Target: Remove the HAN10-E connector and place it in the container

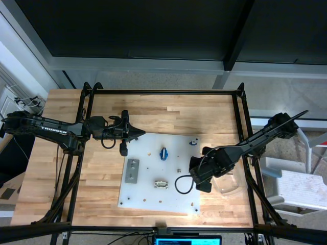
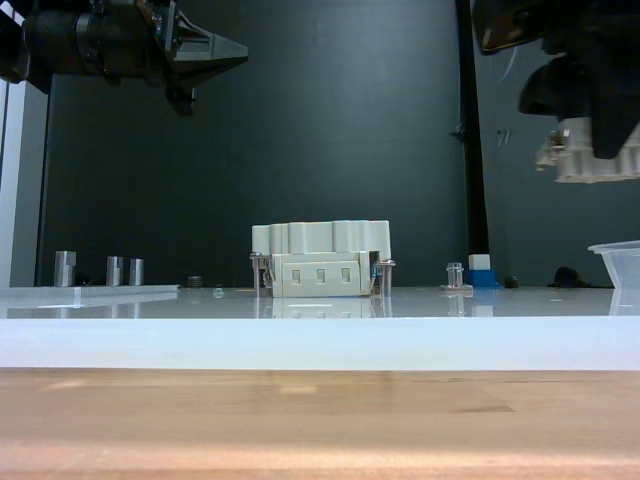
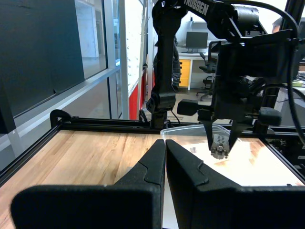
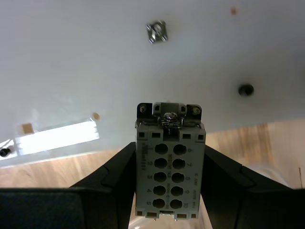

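Note:
The HAN10-E connector, a beige-grey block with two rows of numbered pin holes, is clamped between the fingers of my right gripper. It hangs in the air above the right edge of the white board, beside the container. The container is a clear shallow tray on the wood just right of the board. In the high view the right gripper covers the connector. My left gripper hovers shut and empty at the board's back-left corner.
A similar beige housing stays mounted at the board's front middle. A longer grey block lies at its left and a blue upright connector near its centre. Black frame rails border the table.

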